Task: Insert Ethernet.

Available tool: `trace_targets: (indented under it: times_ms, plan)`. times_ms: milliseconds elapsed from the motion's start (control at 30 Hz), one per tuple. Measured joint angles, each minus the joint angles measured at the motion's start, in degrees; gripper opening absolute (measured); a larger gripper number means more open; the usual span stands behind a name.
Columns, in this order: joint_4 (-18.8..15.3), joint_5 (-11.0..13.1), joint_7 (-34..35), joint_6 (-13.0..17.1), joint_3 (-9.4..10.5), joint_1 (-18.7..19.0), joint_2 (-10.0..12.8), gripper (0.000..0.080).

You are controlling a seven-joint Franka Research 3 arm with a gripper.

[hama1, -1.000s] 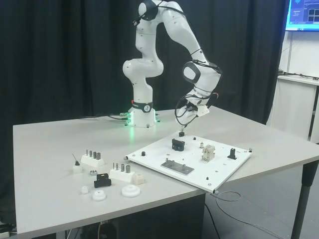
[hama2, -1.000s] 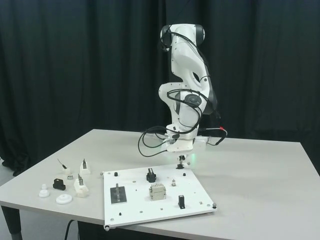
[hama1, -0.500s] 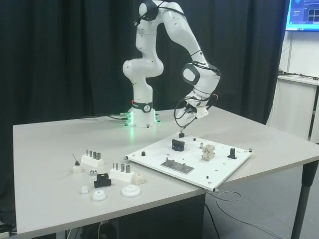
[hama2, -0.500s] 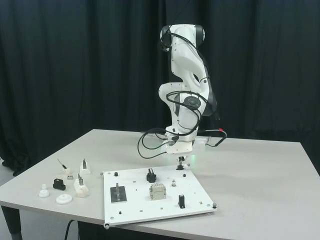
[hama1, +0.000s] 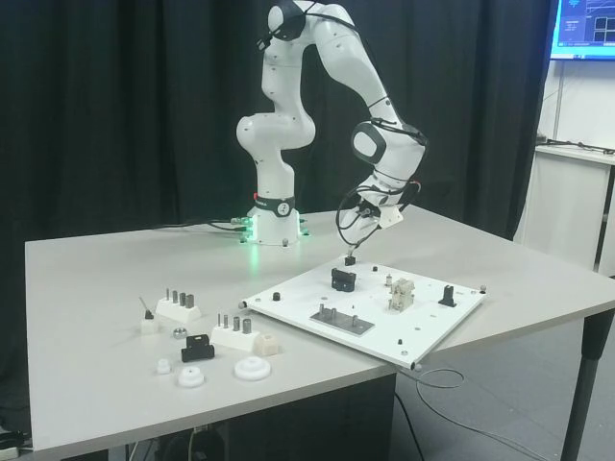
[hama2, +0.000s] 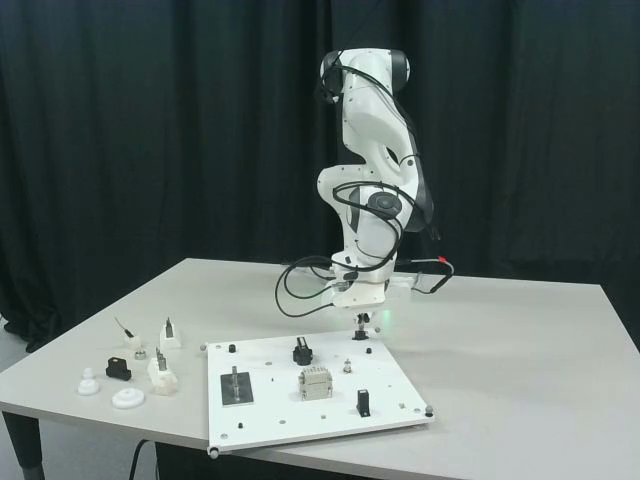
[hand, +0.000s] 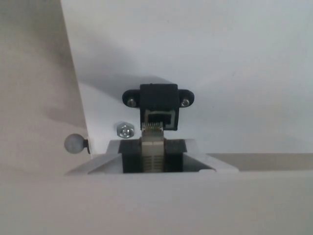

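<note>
My gripper (hama1: 351, 253) hangs over the back edge of the white board (hama1: 423, 325), shut on the Ethernet plug (hand: 153, 143). In the wrist view the plug's contact end sits just short of the opening of the black Ethernet socket (hand: 158, 105), in line with it. That socket (hama1: 343, 279) is screwed to the board, a little in front of and below the gripper. From the second room view the gripper (hama2: 360, 322) is behind and to the right of the socket (hama2: 301, 352). A black cable loops from the hand.
The board also carries a metal plate with pegs (hama1: 339, 320), a white-grey connector block (hama1: 401, 293) and a black bracket (hama1: 448, 295). Loose white peg blocks (hama1: 179, 307), a black part (hama1: 197, 348) and white gears (hama1: 252, 367) lie to the left of it.
The hand shifted slightly toward the socket between one second and half a second ago. Since then it has hardly moved, and the plug stays gripped.
</note>
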Motion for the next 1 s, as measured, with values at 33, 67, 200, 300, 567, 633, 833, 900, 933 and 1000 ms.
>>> trace_targets:
  times_ms: [33,67,200,300,567,633,833,900,933,1000]
  plan:
    - [0.0,0.0,0.0,0.0,0.00,0.0,0.0,0.0091]
    - [0.0,0.0,0.0,0.0,0.00,0.0,0.0,0.0091]
    - [0.0,0.0,0.0,0.0,0.00,0.0,0.0,0.0091]
    - [0.0,0.0,0.0,0.0,0.00,0.0,0.0,0.0091]
    - [0.0,0.0,0.2,0.4,0.00,0.0,0.0,0.0091]
    - [0.0,0.0,0.2,0.5,0.00,0.0,0.0,0.0091]
    - [0.0,0.0,0.3,0.8,0.00,0.0,0.0,0.0091]
    - [0.0,0.0,0.3,0.8,0.00,0.0,0.0,0.0091]
    - [0.0,0.0,0.3,0.8,0.00,0.0,0.0,0.0091]
    - [0.0,0.0,0.3,0.9,0.00,0.0,0.0,0.0090]
